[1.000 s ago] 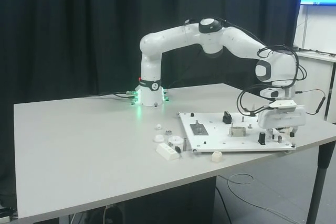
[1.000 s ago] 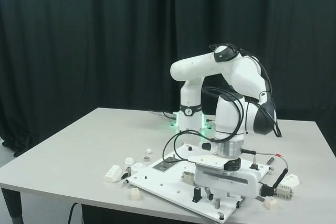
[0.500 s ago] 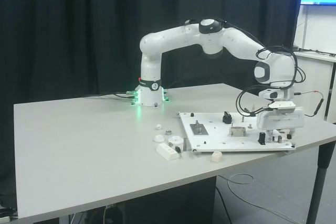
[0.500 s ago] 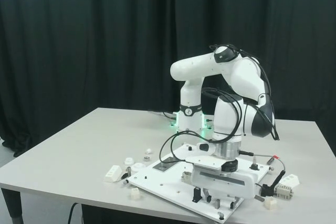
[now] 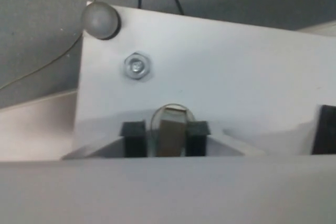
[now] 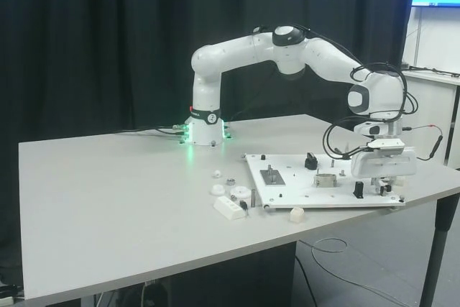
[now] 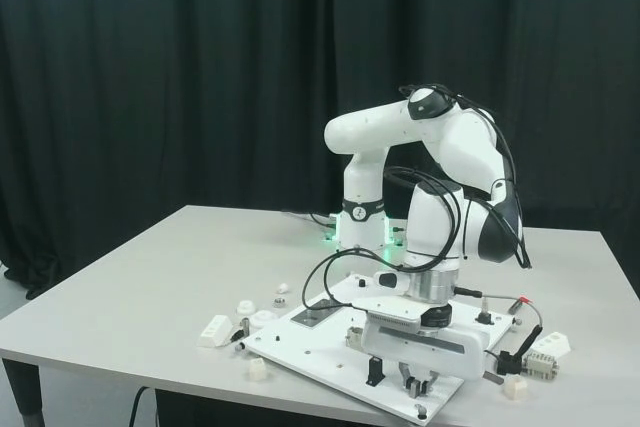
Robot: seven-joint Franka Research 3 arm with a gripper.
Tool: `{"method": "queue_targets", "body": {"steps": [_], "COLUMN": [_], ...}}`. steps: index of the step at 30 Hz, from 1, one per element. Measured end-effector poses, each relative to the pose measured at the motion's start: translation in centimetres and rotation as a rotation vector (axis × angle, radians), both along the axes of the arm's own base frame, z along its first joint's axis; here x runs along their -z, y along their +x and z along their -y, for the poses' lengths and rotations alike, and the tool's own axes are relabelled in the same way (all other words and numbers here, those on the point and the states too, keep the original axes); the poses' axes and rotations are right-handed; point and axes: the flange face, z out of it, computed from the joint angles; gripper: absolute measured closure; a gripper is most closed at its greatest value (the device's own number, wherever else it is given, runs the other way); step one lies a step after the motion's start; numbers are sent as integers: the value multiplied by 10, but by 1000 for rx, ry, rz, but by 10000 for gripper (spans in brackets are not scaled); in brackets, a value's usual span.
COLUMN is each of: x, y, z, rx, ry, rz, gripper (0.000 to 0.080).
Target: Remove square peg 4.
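The square peg [image 5: 170, 136] stands upright in a round socket near a corner of the white board [image 5: 252, 77]. My gripper [image 5: 166, 134] is low over it, open, with one black fingertip [image 5: 134, 132] on each side of the peg. A small gap shows between the peg and each fingertip. In the room views the gripper [image 6: 383, 186] [image 7: 418, 377] hangs at the board's [image 6: 287, 186] [image 7: 325, 345] end farthest from the arm's base, close to the table edge.
A hex nut [image 5: 136, 66] and a grey round foot [image 5: 101, 20] sit at the board's corner. A black upright post [image 6: 358, 190] [image 7: 374, 371] stands just beside the gripper. Loose white parts [image 6: 230, 206] [image 7: 216, 330] lie on the table off the board.
The gripper has come down toward the board and shifted slightly along it. Nothing on the board or table has moved.
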Motion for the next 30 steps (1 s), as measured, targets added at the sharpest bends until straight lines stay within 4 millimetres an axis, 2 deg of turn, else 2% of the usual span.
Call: {"method": "queue_targets", "body": {"steps": [5, 6, 17, 30], "x": [0, 0, -1, -14], "y": [0, 0, 0, 0], "z": [1, 1, 2, 2], "rx": [0, 0, 0, 5], "ry": [-9, -9, -10, -8], "rz": [-2, -2, -1, -11], "gripper": [604, 696, 696, 696]}}
